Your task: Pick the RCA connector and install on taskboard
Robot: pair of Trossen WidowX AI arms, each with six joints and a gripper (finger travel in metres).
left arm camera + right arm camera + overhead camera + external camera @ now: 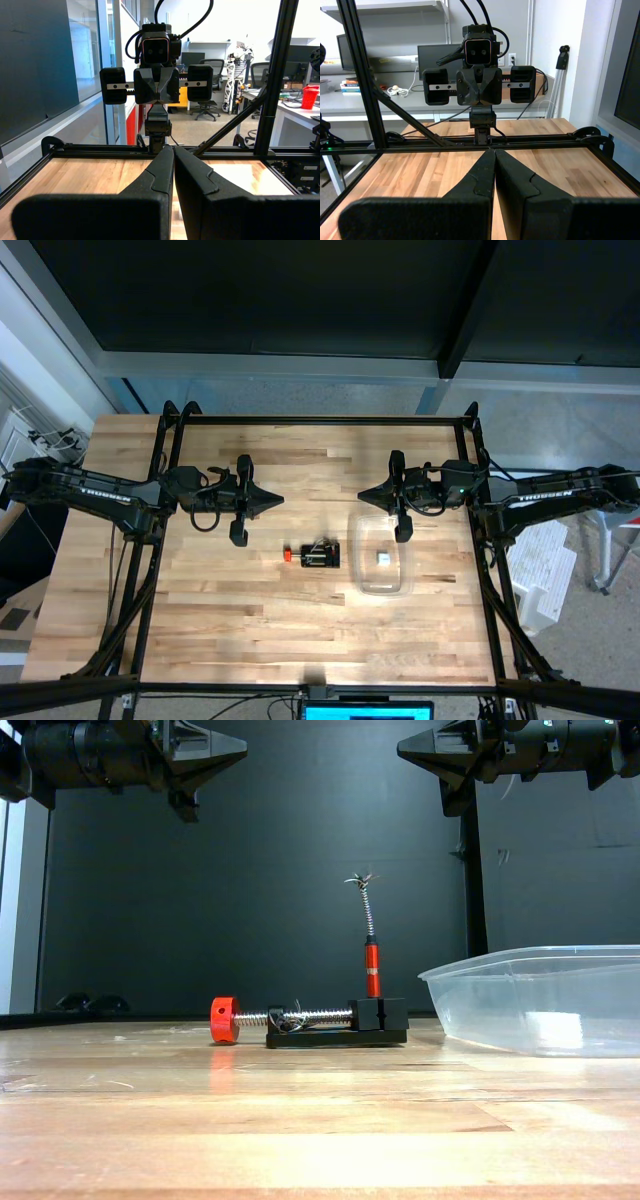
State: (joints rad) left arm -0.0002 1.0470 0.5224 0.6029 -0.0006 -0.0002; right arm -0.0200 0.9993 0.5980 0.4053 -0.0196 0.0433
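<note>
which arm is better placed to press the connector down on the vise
Right, marginally: the connector stands on the vise at the end nearer the right gripper. The left gripper is on the knob side. Both hang parked, shut.

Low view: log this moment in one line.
red cylindrical connector: upright on black vise, unheld | left end effector: shut, high at left | right end effector: shut, high at right

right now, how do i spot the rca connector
Between the raised, shut left gripper and right gripper, a black vise sits on the table beside the clear tray. The RCA connector stands upright on it, red, with braided cable rising, unlike the low red knob.
</note>
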